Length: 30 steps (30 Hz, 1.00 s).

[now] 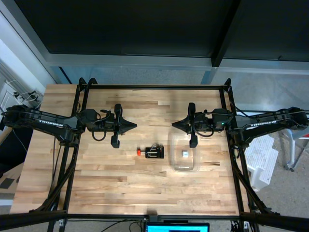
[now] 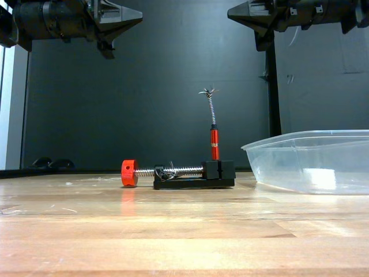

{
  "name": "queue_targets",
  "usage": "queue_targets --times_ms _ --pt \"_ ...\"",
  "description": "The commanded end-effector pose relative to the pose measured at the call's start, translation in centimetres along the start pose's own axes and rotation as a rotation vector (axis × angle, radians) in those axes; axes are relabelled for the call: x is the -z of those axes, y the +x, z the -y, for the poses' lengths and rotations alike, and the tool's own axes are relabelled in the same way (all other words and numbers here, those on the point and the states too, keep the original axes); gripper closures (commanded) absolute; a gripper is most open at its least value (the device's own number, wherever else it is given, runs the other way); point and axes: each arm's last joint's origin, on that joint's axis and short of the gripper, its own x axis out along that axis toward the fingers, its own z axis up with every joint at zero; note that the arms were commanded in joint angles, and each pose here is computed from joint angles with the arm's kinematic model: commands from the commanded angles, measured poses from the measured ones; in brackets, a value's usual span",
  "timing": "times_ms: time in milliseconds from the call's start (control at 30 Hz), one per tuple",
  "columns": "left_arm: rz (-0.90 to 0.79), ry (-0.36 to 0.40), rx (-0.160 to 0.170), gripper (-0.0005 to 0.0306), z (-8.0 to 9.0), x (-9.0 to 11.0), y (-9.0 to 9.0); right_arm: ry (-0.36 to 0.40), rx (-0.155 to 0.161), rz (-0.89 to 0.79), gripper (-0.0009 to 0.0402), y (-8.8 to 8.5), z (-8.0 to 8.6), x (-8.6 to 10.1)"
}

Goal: Pick the RCA connector and install on taskboard

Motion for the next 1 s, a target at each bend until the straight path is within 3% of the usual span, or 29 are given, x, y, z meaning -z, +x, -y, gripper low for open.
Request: queue_targets --times_ms 33,200,367,500,1000 --pt "0.000 0.000 0.000 0.0300 0.00 0.00 0.01 0.004 0.002 0.013 0.0393 -0.19 0.08 0.06" --pt "0.000 0.000 0.000 0.0300 0.00 0.00 0.01 0.012 -0.034 0.022 0.0393 -0.21 0.56 -0.07" --pt "0.000 0.000 0.000 0.0300 -0.01 -0.01 0.00 0.021 -0.023 0.019 0.0393 -0.21 1.03 -0.05" --pt "0.000 0.000 0.000 0.0300 -0.01 0.00 0.01 0.021 -0.041 0.016 0.0393 -0.21 0.97 -0.02" --pt "0.000 0.000 0.000 0.0300 0.00 -0.01 0.00 0.026 -0.039 0.004 0.0393 -0.22 0.99 0.41"
